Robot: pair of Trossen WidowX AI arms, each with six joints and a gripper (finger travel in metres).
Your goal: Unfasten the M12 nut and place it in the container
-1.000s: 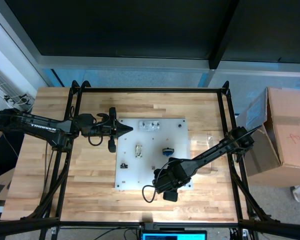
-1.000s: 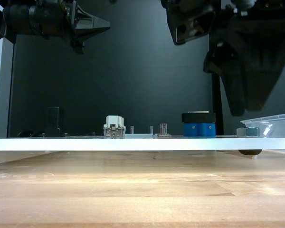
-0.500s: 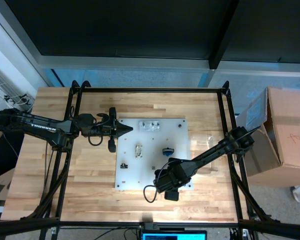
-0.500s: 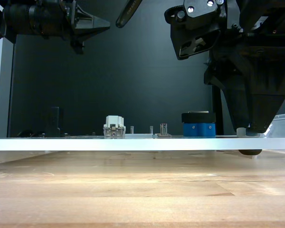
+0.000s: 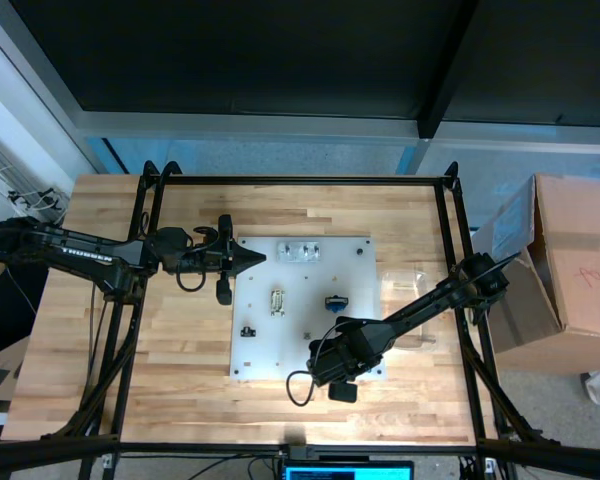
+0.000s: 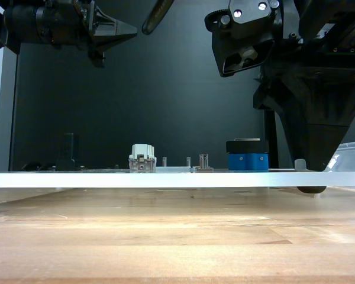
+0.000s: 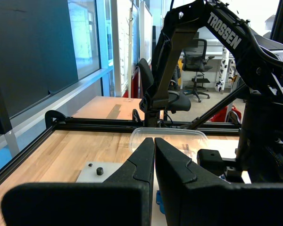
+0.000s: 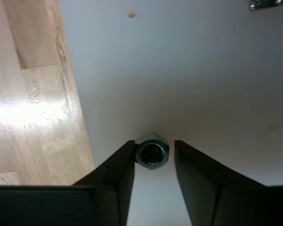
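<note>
Two fingers of the right pincer (image 8: 153,145) are standing apart around the M12 nut (image 8: 151,152), one finger (image 8: 115,176) touching a flat of it and the other leaving a slim gap, so nothing is being clamped. The nut is sitting on its stud, low against the white board (image 8: 217,70), its bore showing dark. The board's edge is running just outside the touching finger, with bare bench (image 8: 33,94) wood lying beyond it. Ahead of the tips and outside the other finger, plain board is stretching away and giving open room. The clear container (image 5: 405,285) is lying on the bench back along this pincer's own arm, beside the board, with the forearm crossing over part of it. The nut is lying outside it, and what it is holding I cannot tell. The left pincer (image 7: 154,140) is hanging high at the board's far left edge, fingers pressed together on nothing. The container and the right arm are showing ahead of its tips.
</note>
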